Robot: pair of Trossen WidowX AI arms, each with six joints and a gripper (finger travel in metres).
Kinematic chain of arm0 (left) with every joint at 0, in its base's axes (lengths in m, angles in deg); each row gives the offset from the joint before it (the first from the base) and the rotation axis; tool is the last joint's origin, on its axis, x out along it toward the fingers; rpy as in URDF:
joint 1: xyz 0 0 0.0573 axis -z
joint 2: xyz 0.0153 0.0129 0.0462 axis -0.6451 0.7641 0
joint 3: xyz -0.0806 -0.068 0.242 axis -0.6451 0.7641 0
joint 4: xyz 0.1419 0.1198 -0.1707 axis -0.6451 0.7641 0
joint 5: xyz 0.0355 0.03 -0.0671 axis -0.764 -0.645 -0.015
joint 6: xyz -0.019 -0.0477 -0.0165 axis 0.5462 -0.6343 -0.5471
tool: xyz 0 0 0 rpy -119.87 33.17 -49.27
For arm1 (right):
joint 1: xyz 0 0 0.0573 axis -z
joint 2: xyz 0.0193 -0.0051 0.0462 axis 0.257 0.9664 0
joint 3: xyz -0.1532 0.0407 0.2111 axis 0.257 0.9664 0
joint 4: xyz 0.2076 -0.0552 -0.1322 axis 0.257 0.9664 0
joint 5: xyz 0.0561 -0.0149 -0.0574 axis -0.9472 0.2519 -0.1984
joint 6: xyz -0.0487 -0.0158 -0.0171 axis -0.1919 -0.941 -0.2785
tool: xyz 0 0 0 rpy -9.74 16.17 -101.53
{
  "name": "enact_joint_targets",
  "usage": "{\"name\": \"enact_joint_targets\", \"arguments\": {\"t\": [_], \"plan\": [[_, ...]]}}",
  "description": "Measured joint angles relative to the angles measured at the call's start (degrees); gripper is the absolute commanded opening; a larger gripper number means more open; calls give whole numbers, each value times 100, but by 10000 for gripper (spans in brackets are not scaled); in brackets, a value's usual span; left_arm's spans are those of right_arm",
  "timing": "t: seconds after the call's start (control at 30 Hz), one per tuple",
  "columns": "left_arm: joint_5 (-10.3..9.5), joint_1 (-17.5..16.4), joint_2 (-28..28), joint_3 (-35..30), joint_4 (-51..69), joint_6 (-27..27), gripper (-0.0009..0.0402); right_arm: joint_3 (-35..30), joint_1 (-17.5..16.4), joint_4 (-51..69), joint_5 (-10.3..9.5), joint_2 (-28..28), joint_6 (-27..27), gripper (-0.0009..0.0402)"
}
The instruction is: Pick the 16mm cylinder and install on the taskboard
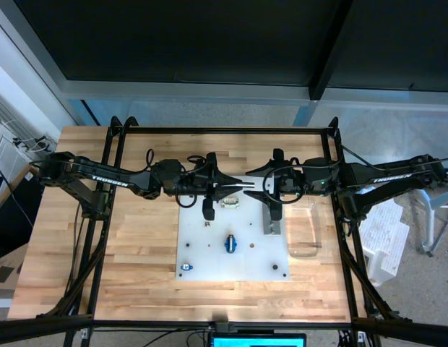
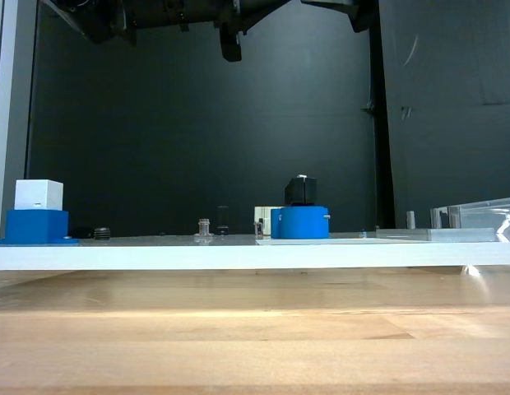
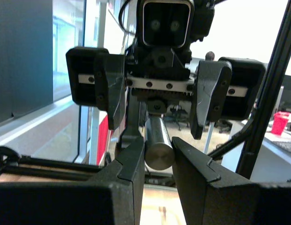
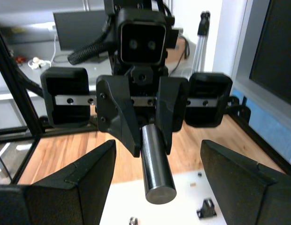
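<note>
The 16mm cylinder (image 4: 157, 180) is a shiny grey metal rod held level in mid-air above the far edge of the taskboard (image 1: 209, 246). My left gripper (image 4: 150, 149) is shut on one end of it, with the rod (image 3: 159, 149) pinched between its fingertips. My right gripper (image 3: 157, 127) faces the left one head-on, open wide. Its fingers (image 4: 84, 185) stand on either side of the rod's free end without touching it. From above, the rod (image 1: 247, 185) bridges the left gripper (image 1: 237, 186) and the right gripper (image 1: 257, 181).
The taskboard carries a blue fitting (image 1: 230, 244), a grey metal block (image 1: 273, 224), a beige connector (image 1: 229, 202) and small holes. A clear plastic tray (image 1: 308, 233) lies right of the board. A blue-and-white block (image 2: 37, 216) stands at the board's left.
</note>
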Motion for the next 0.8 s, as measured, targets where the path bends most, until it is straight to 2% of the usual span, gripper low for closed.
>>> {"name": "enact_joint_targets", "arguments": {"t": [0.3, 0.5, 0.8], "plan": [[-17, 2, 0, 0, -682, -214, 29, 0, 0, -284, -35, -33, -181, 251], [-17, 2, 0, 0, -706, -273, 28, 2, 0, -518, -76, -39, -258, 246], [-15, 2, 0, 0, -697, -271, 29, 2, 0, -575, -76, -48, -313, 172]]}}
